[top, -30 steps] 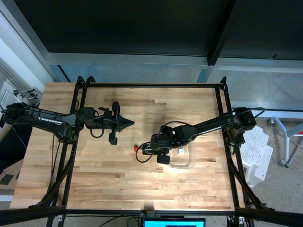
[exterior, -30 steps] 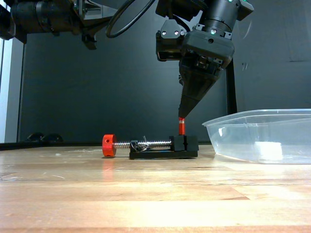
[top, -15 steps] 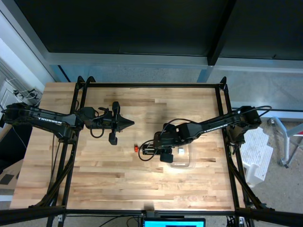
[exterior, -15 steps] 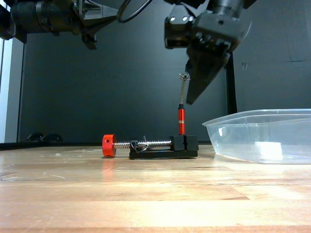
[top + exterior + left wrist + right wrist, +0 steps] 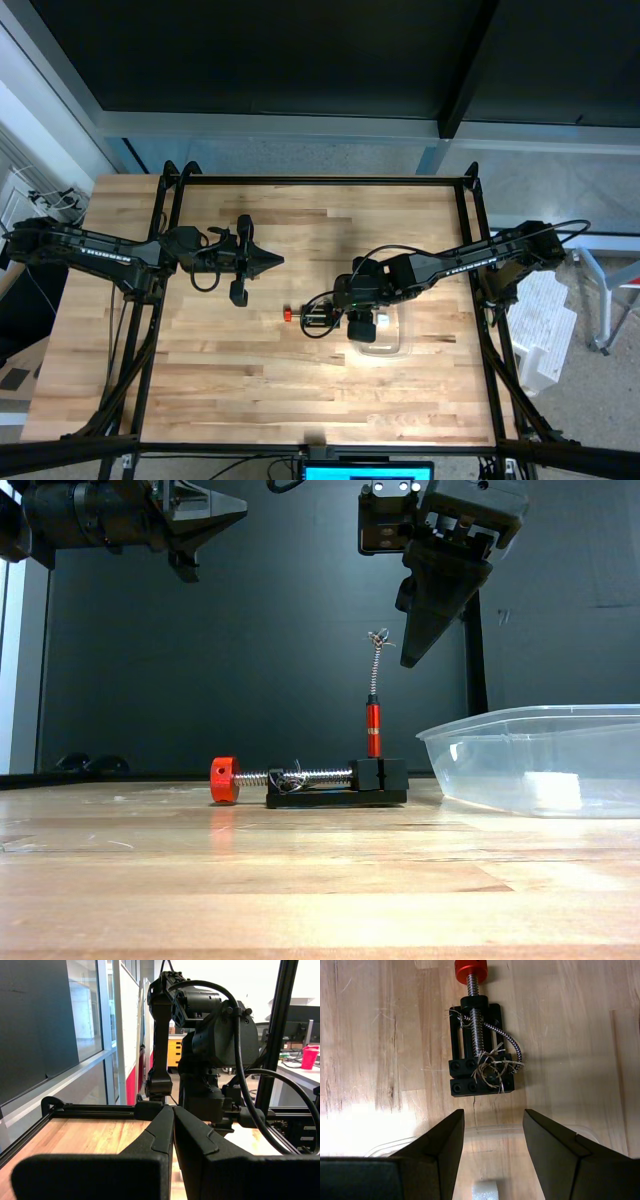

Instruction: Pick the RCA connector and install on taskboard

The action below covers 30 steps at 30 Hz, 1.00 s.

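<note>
Black taskboard [image 5: 336, 785], red knob [image 5: 224, 779]; RCA connector [image 5: 373, 730] red, perhaps silvery above; left hand [image 5: 172, 1108], right hand [image 5: 492, 1112] black; table [image 5: 300, 880] pale wood-grain.

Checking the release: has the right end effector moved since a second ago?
Yes. The right end effector, open, has risen off the RCA connector standing in the taskboard, shifting toward the clear tray. The left end effector hangs parked, shut.

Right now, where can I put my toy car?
Bare wood near the front edge, before the taskboard and tray, and beneath the left claw, parked high at left. Crowded between taskboard and tray, under the right claw.
</note>
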Tool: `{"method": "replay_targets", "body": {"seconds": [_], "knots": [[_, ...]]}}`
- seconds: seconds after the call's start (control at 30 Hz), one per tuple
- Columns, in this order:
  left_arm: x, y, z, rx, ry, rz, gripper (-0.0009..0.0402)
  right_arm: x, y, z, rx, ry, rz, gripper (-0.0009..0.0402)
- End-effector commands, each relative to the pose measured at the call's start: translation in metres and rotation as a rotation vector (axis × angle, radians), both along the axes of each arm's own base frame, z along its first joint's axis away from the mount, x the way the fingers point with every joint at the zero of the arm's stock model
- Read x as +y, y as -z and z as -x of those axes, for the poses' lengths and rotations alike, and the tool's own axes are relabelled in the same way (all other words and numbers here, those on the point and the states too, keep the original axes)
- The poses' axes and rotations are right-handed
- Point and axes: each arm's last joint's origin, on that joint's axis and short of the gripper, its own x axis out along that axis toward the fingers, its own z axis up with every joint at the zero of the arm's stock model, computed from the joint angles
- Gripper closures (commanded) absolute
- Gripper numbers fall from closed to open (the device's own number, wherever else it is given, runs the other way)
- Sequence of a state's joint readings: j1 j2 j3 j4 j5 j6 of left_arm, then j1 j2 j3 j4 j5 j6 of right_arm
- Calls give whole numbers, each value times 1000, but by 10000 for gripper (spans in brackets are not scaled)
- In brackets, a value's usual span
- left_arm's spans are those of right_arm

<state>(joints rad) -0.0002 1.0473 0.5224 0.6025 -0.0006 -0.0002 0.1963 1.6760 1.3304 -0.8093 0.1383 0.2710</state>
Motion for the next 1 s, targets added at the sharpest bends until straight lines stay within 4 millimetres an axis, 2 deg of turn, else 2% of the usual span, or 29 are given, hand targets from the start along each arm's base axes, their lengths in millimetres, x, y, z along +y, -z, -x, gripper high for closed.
{"method": "replay_targets", "body": {"seconds": [0.03,0.2,0.4,0.47,0.73,1.0], "knots": [[0,0,0,-1,0,0,393,0,-5,4,-14,-13,-3,252],[0,0,0,-1,0,0,393,-5,-19,22,-70,-44,2,309],[0,0,0,-1,0,0,393,-12,-34,47,-198,-91,21,398],[0,0,0,-1,0,0,393,-16,-37,54,-251,-87,30,386],[0,0,0,-1,0,0,393,-40,-46,76,-472,-64,43,393],[0,0,0,-1,0,0,393,-55,-48,89,-751,-57,38,393]]}}
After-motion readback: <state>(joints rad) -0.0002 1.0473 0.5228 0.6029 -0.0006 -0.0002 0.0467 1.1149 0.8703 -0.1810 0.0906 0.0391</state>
